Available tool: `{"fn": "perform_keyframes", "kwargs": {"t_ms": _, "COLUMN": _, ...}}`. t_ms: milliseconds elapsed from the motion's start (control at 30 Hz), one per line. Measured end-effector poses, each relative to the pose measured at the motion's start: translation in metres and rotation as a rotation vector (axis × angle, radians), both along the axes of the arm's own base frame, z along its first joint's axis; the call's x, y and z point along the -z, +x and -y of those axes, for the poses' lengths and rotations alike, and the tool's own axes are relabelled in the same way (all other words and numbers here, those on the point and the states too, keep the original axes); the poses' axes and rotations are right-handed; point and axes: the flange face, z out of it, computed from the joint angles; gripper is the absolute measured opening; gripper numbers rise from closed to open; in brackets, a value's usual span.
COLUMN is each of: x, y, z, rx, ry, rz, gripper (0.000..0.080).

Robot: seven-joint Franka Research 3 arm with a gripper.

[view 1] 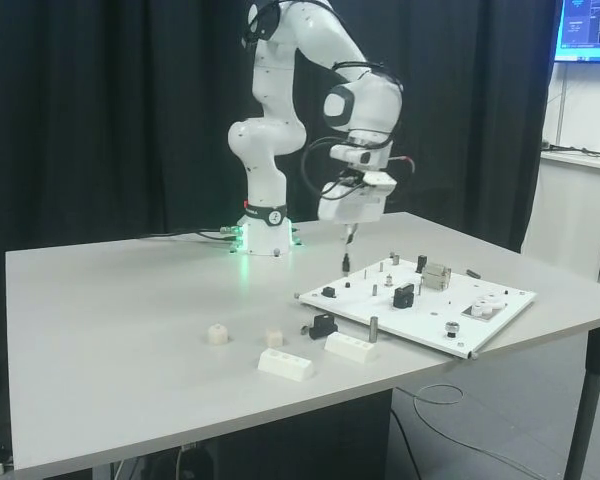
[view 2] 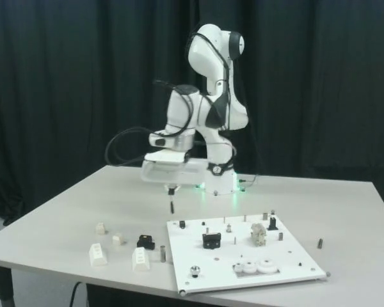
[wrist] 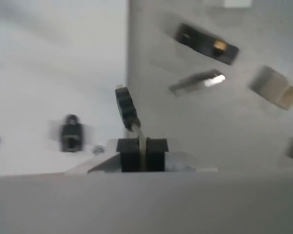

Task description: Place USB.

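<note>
My gripper (wrist: pixel 142 146) is shut on a thin cable, and the black USB plug (wrist: pixel 126 106) hangs from it below the fingertips. In the first room view the gripper (view 1: pixel 348 233) holds the USB plug (view 1: pixel 346 262) in the air above the back left edge of the white board (view 1: pixel 425 318). The second room view shows the plug (view 2: pixel 172 206) dangling just off the board's (view 2: pixel 294 252) far left corner. On the board near the plug I see a black socket (wrist: pixel 207 43), a metal part (wrist: pixel 198 82) and a white block (wrist: pixel 276 87).
Two white blocks (view 1: pixel 285 365) (view 1: pixel 350 347), two small white pieces (view 1: pixel 215 335) and a black part (view 1: pixel 323 325) lie on the grey table in front of the board. Pegs, a black block (view 1: pixel 404 295) and white gears (view 1: pixel 485 305) stand on the board. Green light glows at the arm's base (view 1: pixel 245 235).
</note>
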Motion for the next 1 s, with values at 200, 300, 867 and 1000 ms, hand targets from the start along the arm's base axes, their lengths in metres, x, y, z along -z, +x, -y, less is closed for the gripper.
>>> {"fn": "perform_keyframes", "kwargs": {"t_ms": 200, "x": 0.015, "y": -0.001, "z": 0.033, "rx": -0.014, "ry": -0.005, "rz": -0.025, "gripper": 0.0024}}
{"fn": "perform_keyframes", "kwargs": {"t_ms": 300, "x": 0.022, "y": -0.002, "z": 0.048, "rx": -0.020, "ry": -0.007, "rz": -0.033, "gripper": 0.0024}}
{"fn": "perform_keyframes", "kwargs": {"t_ms": 867, "x": 0.045, "y": -0.005, "z": 0.095, "rx": -0.036, "ry": -0.001, "rz": -0.024, "gripper": 0.0273}}
{"fn": "perform_keyframes", "kwargs": {"t_ms": 1000, "x": 0.046, "y": -0.004, "z": 0.099, "rx": -0.036, "ry": -0.003, "rz": -0.014, "gripper": 0.0586}}
